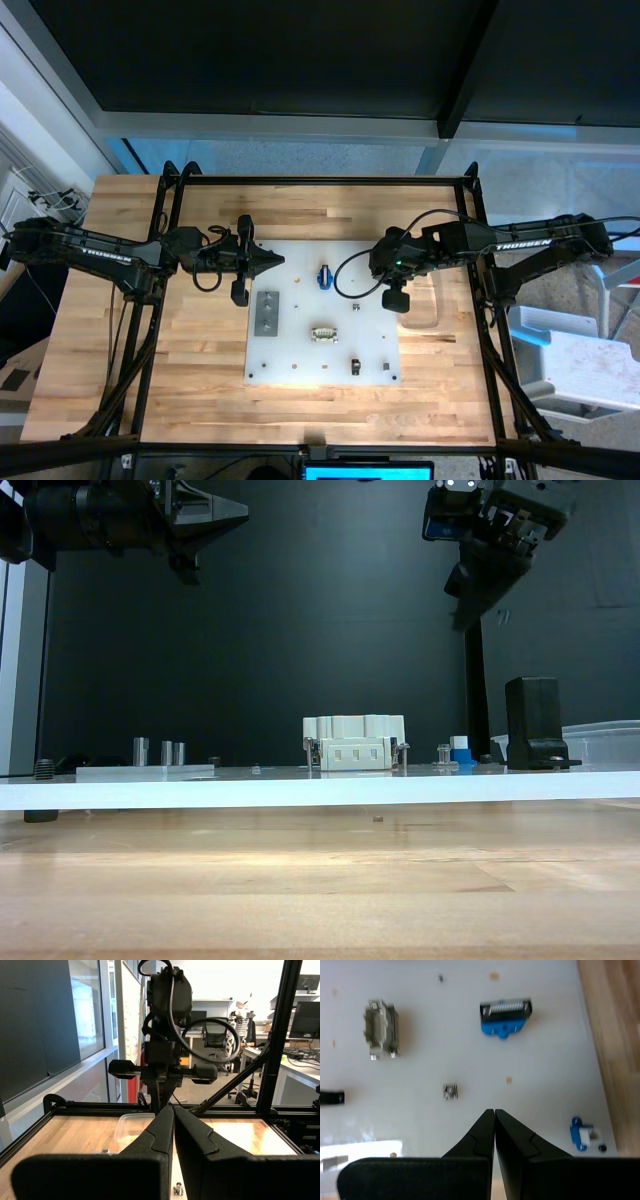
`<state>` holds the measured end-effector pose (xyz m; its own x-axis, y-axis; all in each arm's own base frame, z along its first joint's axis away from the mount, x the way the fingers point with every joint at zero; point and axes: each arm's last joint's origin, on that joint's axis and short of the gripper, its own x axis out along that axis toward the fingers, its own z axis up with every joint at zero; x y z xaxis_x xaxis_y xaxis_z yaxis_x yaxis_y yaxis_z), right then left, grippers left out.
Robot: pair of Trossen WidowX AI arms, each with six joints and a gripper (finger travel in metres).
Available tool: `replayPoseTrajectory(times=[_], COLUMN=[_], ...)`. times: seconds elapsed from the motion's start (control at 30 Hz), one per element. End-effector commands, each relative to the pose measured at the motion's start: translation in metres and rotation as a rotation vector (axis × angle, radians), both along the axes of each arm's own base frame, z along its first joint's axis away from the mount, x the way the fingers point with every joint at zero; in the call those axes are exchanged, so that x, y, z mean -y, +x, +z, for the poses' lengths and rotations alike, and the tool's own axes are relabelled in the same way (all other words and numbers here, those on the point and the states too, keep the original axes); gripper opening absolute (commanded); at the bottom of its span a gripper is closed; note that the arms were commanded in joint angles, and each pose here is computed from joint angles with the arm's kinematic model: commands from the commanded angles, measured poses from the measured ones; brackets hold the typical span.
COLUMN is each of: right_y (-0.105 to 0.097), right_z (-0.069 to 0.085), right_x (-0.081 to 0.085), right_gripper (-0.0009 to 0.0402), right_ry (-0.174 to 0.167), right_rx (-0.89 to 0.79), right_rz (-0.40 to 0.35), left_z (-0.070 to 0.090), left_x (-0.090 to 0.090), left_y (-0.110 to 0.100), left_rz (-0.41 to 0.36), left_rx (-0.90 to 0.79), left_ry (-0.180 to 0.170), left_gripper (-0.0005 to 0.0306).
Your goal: Pick the 16mm bar from the taskboard and place it in the container
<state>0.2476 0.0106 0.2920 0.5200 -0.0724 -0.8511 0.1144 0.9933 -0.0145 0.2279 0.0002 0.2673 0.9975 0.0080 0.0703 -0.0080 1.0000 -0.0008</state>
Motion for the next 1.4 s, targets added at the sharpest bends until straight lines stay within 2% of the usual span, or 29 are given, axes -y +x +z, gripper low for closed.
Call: replayPoseTrajectory(times=[0.03, 0.1, 0.23, 0.3, 0.73, 0.93, 1.4], right_y=[0.002, 0.003, 0.007, 0.009, 0.011, 0.008, 0.009], right_z=[-0.003, -0.005, -0.007, -0.008, -0.010, -0.010, -0.024], right_x=[-0.003, -0.006, -0.014, -0.018, -0.031, -0.046, -0.081], right_gripper=[0.0000, 0.0000, 0.0000, 0.0000, 0.0000, 0.0000, 0.0000], right_ry=[0.002, 0.005, 0.058, 0.071, 0.083, 0.092, 0.117], right_rx=[-0.073, -0.107, -0.168, -0.188, -0.229, -0.231, -0.291], right_rz=[0.002, 0.008, 0.037, 0.055, 0.051, 0.056, 0.053], left_z=[0.000, 0.000, 0.000, 0.000, 0.000, 0.000, 0.000], left_x=[0.000, 0.000, 0.000, 0.000, 0.000, 0.000, 0.000], left_y=[0.000, 0.000, 0.000, 0.000, 0.000, 0.000, 0.000], left_rz=[0.000, 0.000, 0.000, 0.000, 0.000, 0.000, 0.000], left_rx=[0.000, 0.000, 0.000, 0.000, 0.000, 0.000, 0.000], left_ry=[0.000, 0.000, 0.000, 0.000, 0.000, 0.000, 0.000], left_gripper=[0.0000, 0.0000, 0.0000, 0.0000, 0.0000, 0.0000, 0.0000])
